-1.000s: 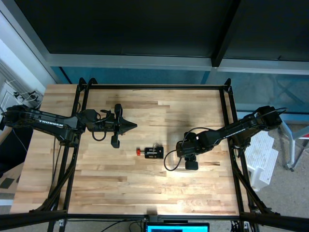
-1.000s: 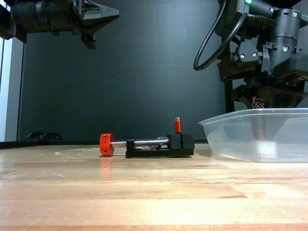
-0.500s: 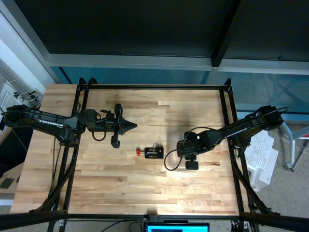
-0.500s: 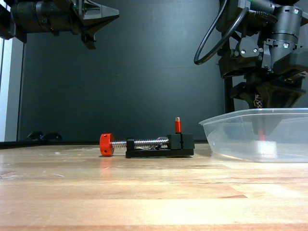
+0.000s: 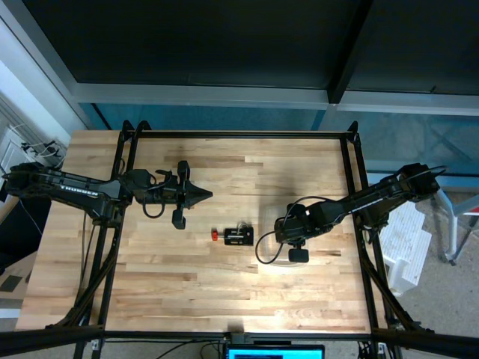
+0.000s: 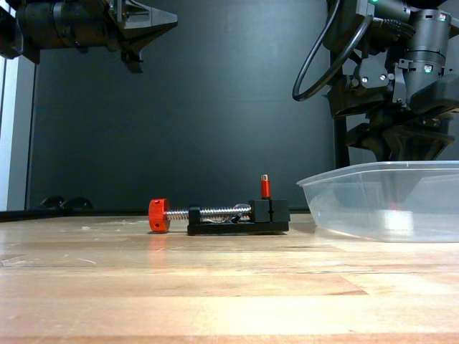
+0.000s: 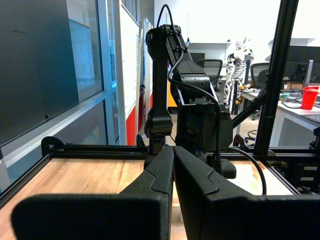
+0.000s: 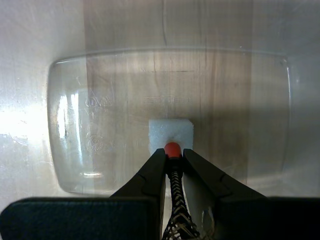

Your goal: Pick the rca connector and install on the hub

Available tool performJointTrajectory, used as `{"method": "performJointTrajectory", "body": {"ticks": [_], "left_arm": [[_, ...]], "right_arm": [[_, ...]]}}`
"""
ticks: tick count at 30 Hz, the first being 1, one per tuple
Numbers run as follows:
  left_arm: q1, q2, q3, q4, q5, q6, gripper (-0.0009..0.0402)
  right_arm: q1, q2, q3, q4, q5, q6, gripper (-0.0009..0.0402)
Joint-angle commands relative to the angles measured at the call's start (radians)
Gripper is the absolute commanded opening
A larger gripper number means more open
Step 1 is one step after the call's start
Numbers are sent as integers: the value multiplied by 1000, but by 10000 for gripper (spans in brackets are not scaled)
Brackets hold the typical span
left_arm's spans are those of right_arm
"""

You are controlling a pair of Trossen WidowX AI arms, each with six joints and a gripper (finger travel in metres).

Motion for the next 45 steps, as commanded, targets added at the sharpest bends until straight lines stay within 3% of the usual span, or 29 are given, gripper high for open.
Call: {"method": "performJointTrajectory", "body": {"ticks": [1,7,19,29,41,45], "left_arm": [[0,0,0,0,0,0,0],[0,0,0,0,0,0,0],[0,0,0,0,0,0,0],[0,0,0,0,0,0,0],[0,0,0,0,0,0,0],[0,0,0,0,0,0,0]], "right_arm": [[0,0,1,2,0,4,1],[0,-7,27,-27,-2,21,0],[-4,-7,220,-217,-3,53,0],[-53,-4,369,-372,16,54,0],[-62,-4,406,-412,16,62,0],[-62,40,460,-457,16,60,0]]}}
